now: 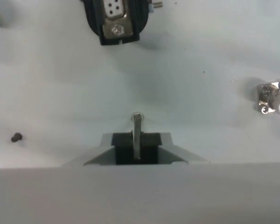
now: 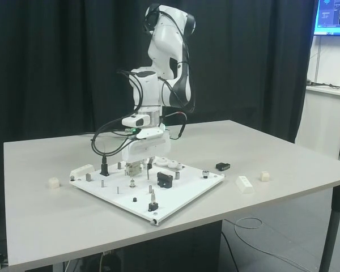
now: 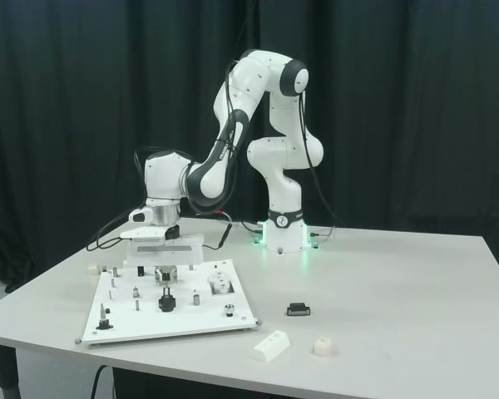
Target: Insert square peg 1.
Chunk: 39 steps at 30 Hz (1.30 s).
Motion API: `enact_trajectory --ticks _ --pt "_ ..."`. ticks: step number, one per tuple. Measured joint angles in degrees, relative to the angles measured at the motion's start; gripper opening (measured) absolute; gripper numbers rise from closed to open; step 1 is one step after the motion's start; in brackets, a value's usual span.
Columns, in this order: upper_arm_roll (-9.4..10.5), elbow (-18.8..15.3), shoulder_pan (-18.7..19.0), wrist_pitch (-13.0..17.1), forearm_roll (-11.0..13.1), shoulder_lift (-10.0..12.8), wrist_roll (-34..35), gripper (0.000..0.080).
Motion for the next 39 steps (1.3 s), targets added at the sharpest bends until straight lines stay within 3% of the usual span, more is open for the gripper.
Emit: enact_trajectory --ticks 39 --pt "0.82 1.5 0.01 -0.68 -4.83 1.34 -2.43 0.0027"
